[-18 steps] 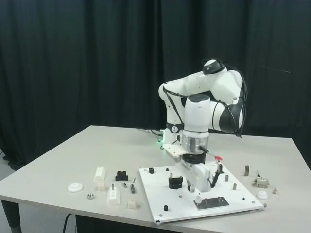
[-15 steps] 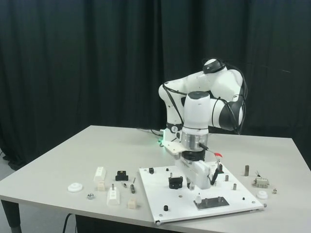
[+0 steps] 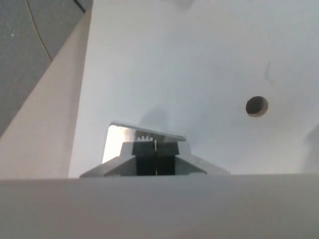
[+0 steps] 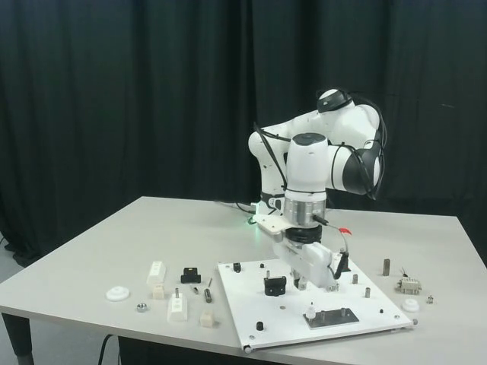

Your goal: Remove small gear.

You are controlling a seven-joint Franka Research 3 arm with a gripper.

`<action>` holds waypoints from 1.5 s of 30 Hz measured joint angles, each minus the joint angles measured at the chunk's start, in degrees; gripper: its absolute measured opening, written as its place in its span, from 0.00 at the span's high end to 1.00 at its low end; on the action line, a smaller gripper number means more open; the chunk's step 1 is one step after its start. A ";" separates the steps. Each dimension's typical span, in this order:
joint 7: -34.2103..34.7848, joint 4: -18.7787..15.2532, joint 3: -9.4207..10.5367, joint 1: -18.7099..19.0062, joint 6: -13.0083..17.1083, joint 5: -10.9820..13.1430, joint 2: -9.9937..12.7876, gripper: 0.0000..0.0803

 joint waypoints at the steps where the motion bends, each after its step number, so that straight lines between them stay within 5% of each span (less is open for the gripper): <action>1: -0.03 0.05 -0.01 0.00 0.00 0.00 0.00 1.00; 8: -1.39 0.30 -0.14 0.00 -0.01 -0.20 0.00 1.00; 9: -1.53 0.32 -0.17 0.00 -0.03 -0.22 0.00 0.70; 15: -1.55 0.44 -0.31 0.01 -0.41 -0.21 0.00 0.70; 16: -1.55 0.46 -0.31 0.02 -0.47 -0.21 0.00 0.31; 17: -1.55 0.49 -0.31 0.03 -0.54 -0.21 0.00 0.31; 18: -1.55 0.51 -0.31 0.05 -0.62 -0.21 0.00 0.08; 45: 6.00 0.55 0.12 1.29 -0.77 -0.29 0.95 0.00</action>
